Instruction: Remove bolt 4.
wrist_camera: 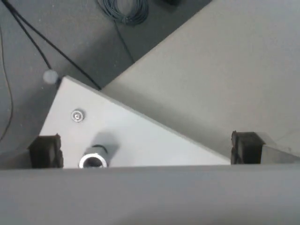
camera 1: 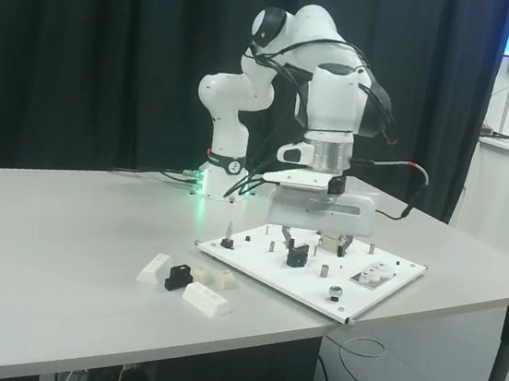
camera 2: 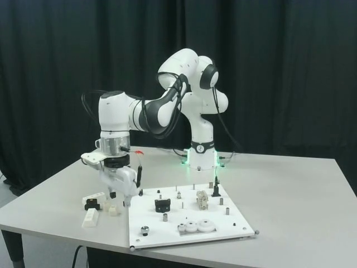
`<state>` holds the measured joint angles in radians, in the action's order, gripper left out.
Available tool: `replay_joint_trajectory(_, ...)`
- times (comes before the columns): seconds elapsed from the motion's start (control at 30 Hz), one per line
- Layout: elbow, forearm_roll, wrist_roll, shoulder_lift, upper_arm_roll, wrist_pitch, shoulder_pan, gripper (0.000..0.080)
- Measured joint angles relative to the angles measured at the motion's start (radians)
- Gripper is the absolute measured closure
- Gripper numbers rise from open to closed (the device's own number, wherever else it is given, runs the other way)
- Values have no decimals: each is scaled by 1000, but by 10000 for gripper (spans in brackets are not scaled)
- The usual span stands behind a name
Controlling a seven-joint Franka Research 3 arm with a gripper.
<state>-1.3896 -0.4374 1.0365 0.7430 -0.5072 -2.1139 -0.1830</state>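
A short metal bolt [wrist_camera: 93, 159] stands on the white board [wrist_camera: 154, 140] near one corner. It also shows in both room views as the bolt [camera 1: 336, 289] [camera 2: 145, 229]. My gripper [wrist_camera: 145, 149] hovers above the board, open, with nothing between its black fingertips [wrist_camera: 45, 151]. In the wrist view the bolt lies close to one fingertip, partly hidden by the gripper body. From the room views the gripper [camera 1: 315, 243] [camera 2: 120, 196] hangs over the board's edge on the side of the loose blocks. I cannot tell which bolt is number 4.
A small screw [wrist_camera: 78, 116] sits by the board's corner. The board [camera 2: 234, 218] also carries white gears [camera 2: 195, 226], a black piece [camera 2: 162, 205] and several upright pegs. White and black blocks [camera 2: 95, 209] lie beside it. Cables [wrist_camera: 123, 9] lie on the floor past the table edge.
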Motion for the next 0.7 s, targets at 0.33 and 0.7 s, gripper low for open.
replay_joint_trajectory(0.33,9,0,157,20,21,0,-9,3)
replay_joint_trajectory(0.7,11,0,313,39,28,-3,-30,3)
